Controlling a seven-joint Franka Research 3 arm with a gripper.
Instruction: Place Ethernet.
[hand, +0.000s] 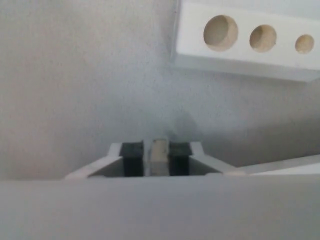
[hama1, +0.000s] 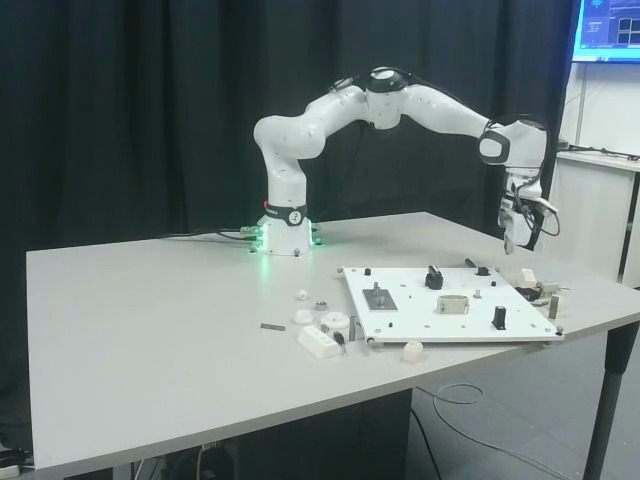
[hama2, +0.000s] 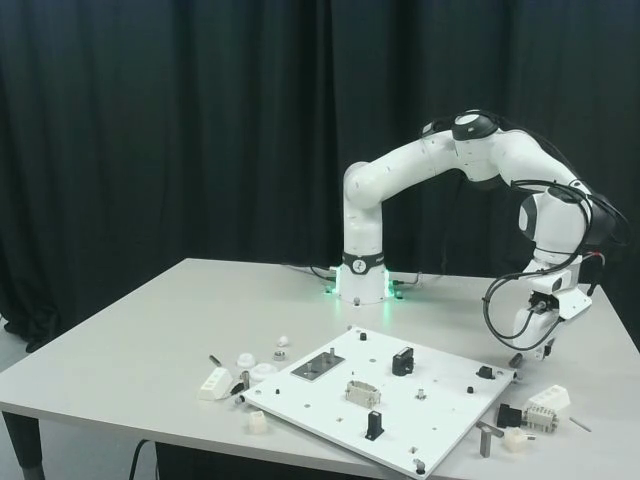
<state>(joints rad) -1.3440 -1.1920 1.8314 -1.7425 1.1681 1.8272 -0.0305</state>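
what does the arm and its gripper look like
The arm is white with rounded, smooth joint shells and black seams at the joints. Its base glows green. Black cables loop beside the wrist. The gripper has black finger pads set in grey fingers.

I read the table (hama1: 150, 320) as a matt grey laminate, faintly speckled in the wrist view, while the arm (hama2: 440, 160) wears glossy white plastic shells. The assembly board (hama2: 330, 400) at lower centre looks smooth, painted white. The drilled block (hand: 250, 42), upper right in the wrist view, looks like matt white plastic, and the curtain (hama1: 130, 110) behind is dull black cloth.
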